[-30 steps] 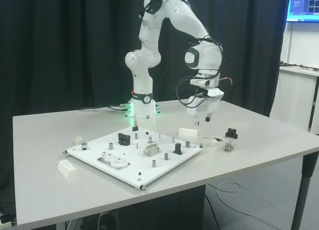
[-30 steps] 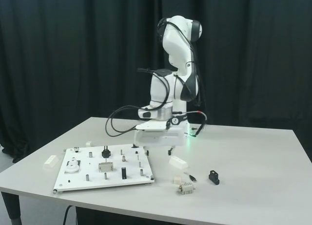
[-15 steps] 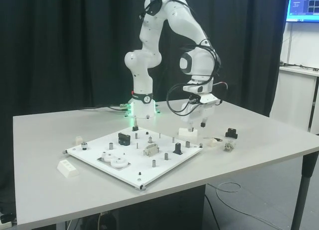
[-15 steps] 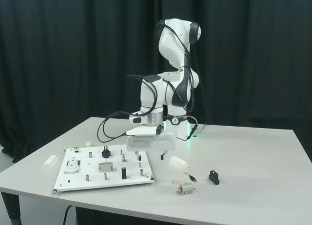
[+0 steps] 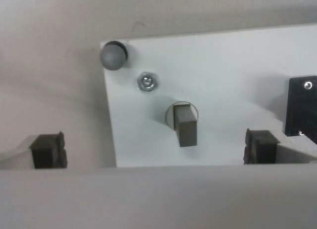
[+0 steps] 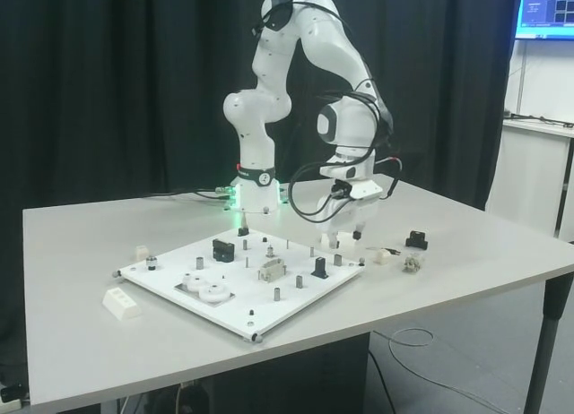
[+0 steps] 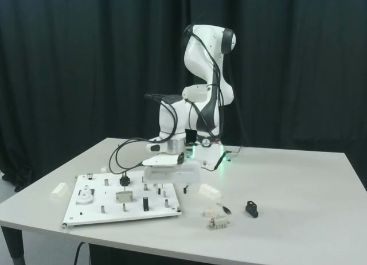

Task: Remove square peg 4.

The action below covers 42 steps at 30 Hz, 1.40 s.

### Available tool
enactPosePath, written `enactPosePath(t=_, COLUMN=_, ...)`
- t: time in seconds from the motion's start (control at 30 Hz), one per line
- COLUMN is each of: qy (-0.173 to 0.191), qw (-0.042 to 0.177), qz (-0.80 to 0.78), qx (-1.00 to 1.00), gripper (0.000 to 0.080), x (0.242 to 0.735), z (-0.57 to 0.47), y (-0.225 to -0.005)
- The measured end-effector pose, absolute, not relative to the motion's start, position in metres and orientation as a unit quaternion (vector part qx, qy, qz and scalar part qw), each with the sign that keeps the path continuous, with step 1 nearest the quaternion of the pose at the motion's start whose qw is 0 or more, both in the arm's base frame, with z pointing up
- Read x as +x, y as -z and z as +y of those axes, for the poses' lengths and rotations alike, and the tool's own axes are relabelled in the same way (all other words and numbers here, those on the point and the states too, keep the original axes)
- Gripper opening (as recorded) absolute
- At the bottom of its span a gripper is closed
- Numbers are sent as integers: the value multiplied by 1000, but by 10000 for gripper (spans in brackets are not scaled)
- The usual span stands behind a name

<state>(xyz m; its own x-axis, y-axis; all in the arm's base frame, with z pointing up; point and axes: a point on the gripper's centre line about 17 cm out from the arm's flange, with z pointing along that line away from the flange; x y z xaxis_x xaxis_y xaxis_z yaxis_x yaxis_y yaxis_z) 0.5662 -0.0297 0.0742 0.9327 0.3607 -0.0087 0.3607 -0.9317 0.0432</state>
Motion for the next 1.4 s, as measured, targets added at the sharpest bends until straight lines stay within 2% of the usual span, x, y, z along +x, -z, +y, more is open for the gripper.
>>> enactPosePath(t=0.77, qy=11, qw=7, qz=179, qx=984, gripper=800, x=563, z=-42, y=-41)
enactPosePath(t=1.33, qy=9, qw=11, qz=192, qx=981, gripper=800, x=568, z=-48, y=-27)
enactPosePath(t=1.37, qy=9, qw=10, qz=192, qx=981, gripper=709, x=568, z=-48, y=-27)
enactPosePath(t=1.4, qy=9, qw=10, qz=192, qx=981, gripper=709, x=568, z=-47, y=-26)
